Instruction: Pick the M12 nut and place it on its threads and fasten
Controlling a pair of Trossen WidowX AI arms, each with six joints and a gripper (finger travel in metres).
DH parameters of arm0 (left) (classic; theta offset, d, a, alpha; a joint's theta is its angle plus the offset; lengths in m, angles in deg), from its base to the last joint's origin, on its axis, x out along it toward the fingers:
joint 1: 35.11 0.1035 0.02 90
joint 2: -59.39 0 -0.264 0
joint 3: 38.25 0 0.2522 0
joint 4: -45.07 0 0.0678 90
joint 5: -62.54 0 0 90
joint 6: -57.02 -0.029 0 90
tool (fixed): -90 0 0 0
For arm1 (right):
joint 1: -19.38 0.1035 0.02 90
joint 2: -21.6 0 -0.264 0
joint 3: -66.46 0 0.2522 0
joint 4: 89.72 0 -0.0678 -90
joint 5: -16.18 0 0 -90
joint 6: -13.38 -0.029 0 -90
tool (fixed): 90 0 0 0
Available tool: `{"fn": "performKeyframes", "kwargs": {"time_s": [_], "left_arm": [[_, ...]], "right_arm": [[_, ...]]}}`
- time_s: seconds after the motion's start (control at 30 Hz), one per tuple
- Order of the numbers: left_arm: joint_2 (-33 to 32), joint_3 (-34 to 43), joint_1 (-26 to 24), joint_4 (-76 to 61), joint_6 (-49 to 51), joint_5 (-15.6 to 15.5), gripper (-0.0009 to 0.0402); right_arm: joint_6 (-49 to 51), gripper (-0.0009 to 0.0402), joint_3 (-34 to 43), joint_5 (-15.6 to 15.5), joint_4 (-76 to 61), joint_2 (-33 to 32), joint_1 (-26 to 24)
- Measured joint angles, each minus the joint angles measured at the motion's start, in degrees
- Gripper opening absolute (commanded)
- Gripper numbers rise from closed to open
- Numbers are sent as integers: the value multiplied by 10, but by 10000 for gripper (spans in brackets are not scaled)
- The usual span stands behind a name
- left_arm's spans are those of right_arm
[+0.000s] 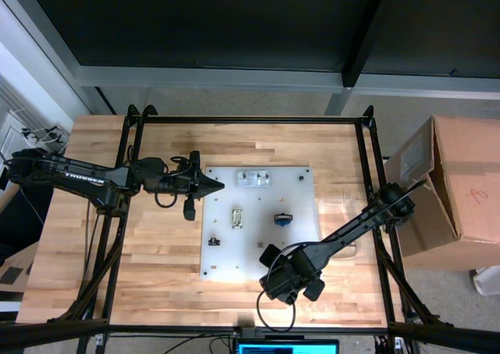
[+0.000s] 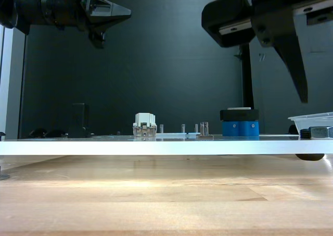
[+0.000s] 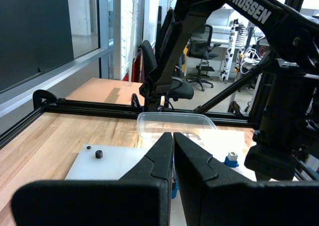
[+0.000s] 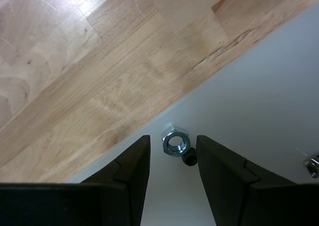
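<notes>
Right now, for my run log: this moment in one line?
M12 nut: free on white board beside stud, not on it | right gripper: open, above nut | left gripper: shut, raised at board's left edge

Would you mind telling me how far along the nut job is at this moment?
Done: nothing fastened; the M12 nut lies free on the white board beside its stud, not on it. In hand: nothing; the right hand hangs open above the nut, the left hand is shut over the board's left edge. Left: grasp, seat, fasten.
</notes>
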Motion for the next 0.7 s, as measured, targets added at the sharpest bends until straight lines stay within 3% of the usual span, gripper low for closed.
{"fn": "performKeyframes", "kwargs": {"time_s": [0.7], "left_arm": [[0, 0, 0, 0, 0, 0, 0]], "right_arm": [[43, 126, -58, 18, 51, 2, -4]]}}
